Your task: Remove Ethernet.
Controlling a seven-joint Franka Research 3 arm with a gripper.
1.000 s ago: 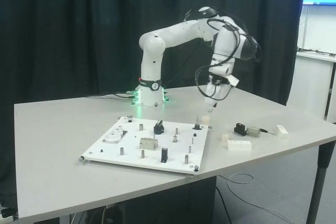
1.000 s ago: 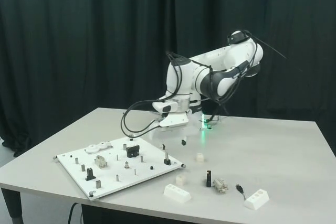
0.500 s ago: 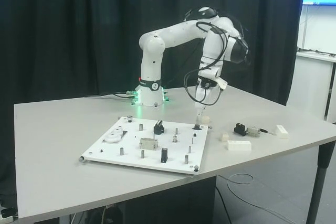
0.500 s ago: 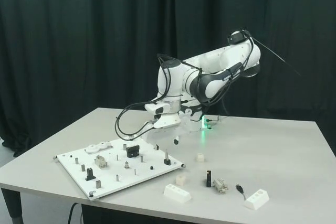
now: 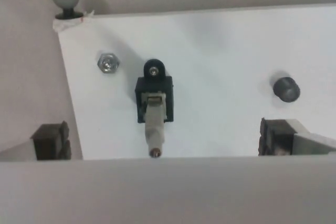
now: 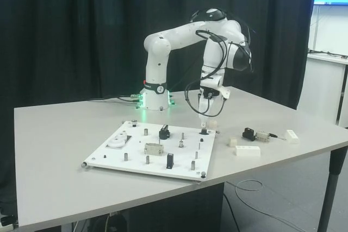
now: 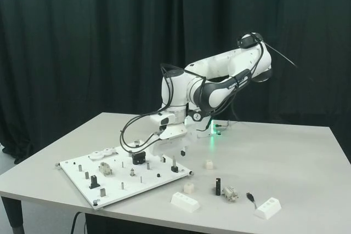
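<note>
The Ethernet plug (image 5: pixel 154 129) is a grey connector standing in a black socket (image 5: pixel 154 99) near a corner of the white board (image 5: pixel 220 56). In the room views the plug (image 6: pixel 204 130) (image 7: pixel 174 166) stands upright at the board's (image 6: pixel 157 158) far right corner. My gripper (image 5: pixel 163 140) hangs directly above it, open, with one black fingertip (image 5: pixel 51 141) off the board's edge and the other fingertip (image 5: pixel 277 137) over the board. Nothing is between them. From the side, the gripper (image 6: pixel 202 113) (image 7: pixel 173 150) is a little above the plug.
The board carries several pegs, a black block (image 6: pixel 163 131), a grey connector (image 6: pixel 154 148), a hex nut (image 5: pixel 107 62) and a black knob (image 5: pixel 285 88). Right of the board on the table lie white blocks (image 6: pixel 248 150) (image 6: pixel 292 136) and a black connector (image 6: pixel 249 133).
The arm has swung left from beyond the board's edge and come down, so the gripper now hangs over the plug at the board's corner.
</note>
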